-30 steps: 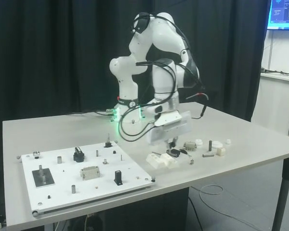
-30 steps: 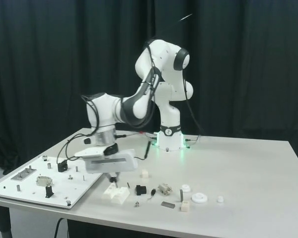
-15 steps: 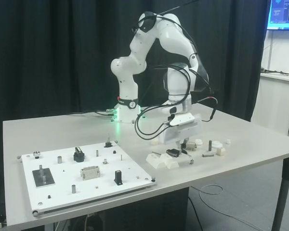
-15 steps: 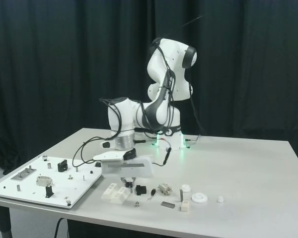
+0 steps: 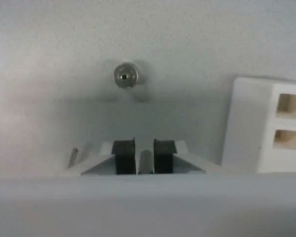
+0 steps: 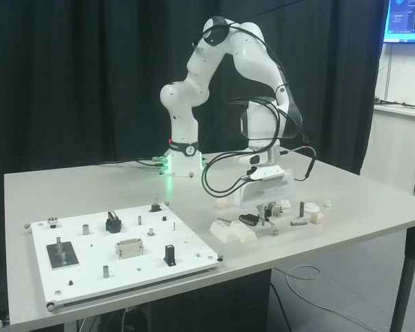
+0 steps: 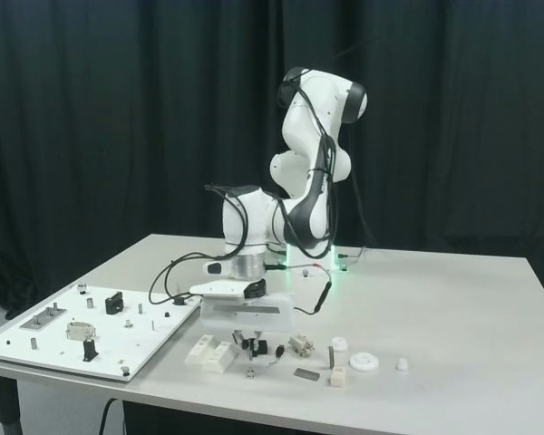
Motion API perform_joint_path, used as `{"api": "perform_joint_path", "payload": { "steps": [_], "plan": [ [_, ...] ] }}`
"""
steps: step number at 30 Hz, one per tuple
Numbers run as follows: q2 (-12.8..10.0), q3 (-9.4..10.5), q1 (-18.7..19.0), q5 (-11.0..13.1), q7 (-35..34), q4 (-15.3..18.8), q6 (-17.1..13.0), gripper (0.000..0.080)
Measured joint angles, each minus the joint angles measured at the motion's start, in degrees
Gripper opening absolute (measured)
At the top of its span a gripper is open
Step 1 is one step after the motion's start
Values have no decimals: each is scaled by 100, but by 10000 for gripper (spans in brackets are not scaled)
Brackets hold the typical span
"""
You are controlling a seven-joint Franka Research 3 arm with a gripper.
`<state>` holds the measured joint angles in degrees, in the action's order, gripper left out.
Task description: Place round peg 2.
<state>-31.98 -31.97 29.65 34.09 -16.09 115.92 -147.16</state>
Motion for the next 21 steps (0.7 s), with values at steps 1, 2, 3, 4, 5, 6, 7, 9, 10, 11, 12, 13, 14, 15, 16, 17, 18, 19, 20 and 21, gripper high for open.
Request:
{"api": "perform_joint_path", "payload": {
  "steps": [1,2,3,4,5,6,7,9,10,11,12,13,14,15,16,17,18,19,20,21],
  "plan": [
    [0,18,4,0,0,24,-56,75],
    [0,37,6,0,0,48,-112,75],
    [1,55,6,0,0,71,-164,75],
    [1,73,6,0,0,94,-216,75],
    [0,89,6,0,0,114,-257,75],
    [0,104,6,0,-1,132,-293,75],
    [1,116,6,0,-2,145,-321,75],
    [1,135,6,1,-17,164,-358,75],
    [1,142,6,2,-27,169,-372,75],
    [1,149,6,2,-38,173,-385,75],
    [2,155,6,2,-51,176,-399,75],
    [3,161,6,2,-59,177,-408,75],
    [5,166,6,2,-64,177,-413,75],
    [9,170,6,2,-67,177,-416,75],
    [15,173,7,2,-69,177,-417,241],
    [22,176,7,2,-71,177,-418,241],
    [29,178,8,2,-72,177,-418,509],
    [38,180,8,2,-75,177,-418,509],
    [47,182,9,2,-77,177,-418,509],
    [57,183,9,2,-79,177,-418,509]
  ]
}}
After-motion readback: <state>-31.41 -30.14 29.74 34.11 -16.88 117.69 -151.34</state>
